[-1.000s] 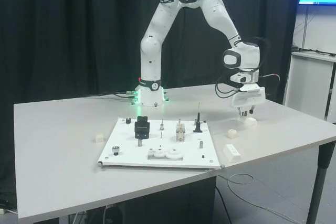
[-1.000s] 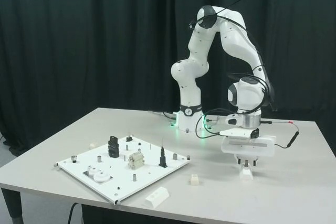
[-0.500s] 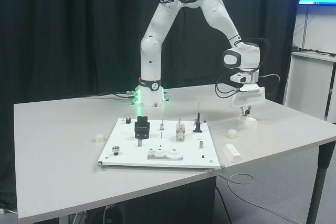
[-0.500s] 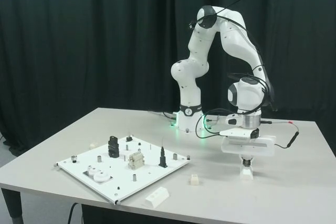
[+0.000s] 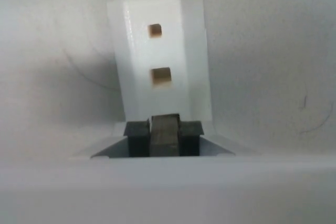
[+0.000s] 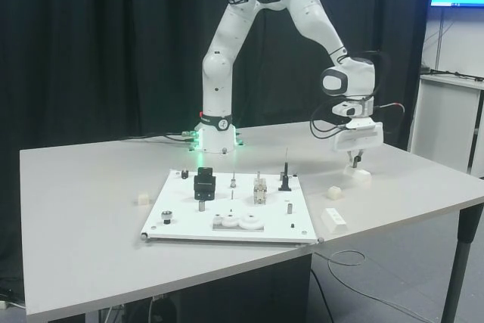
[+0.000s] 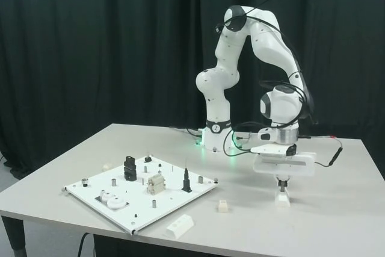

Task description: Pick square peg 3.

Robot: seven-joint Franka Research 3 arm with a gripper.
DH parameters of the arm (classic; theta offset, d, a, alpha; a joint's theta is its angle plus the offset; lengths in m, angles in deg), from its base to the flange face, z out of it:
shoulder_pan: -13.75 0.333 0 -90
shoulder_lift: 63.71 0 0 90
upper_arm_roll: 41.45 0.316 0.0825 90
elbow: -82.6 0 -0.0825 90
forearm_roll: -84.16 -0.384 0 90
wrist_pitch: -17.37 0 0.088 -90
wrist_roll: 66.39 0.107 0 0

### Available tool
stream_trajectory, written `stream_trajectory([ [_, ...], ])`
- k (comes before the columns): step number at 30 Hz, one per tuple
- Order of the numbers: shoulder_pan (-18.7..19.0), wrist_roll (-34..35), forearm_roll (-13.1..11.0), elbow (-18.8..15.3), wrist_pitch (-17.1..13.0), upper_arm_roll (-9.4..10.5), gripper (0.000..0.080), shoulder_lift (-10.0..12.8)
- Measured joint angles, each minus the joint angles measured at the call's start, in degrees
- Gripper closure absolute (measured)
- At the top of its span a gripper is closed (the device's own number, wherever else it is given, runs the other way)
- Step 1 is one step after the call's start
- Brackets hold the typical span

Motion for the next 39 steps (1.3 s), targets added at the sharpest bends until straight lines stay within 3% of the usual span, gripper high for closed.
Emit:
stream_trajectory([
  [15,0.0,-0.4,0.4,0.0,4.1,-2.04,0.0689,-4.4],
  [39,0.0,1.0,0.4,0.0,5.6,-3.05,0.0689,-5.2],
])
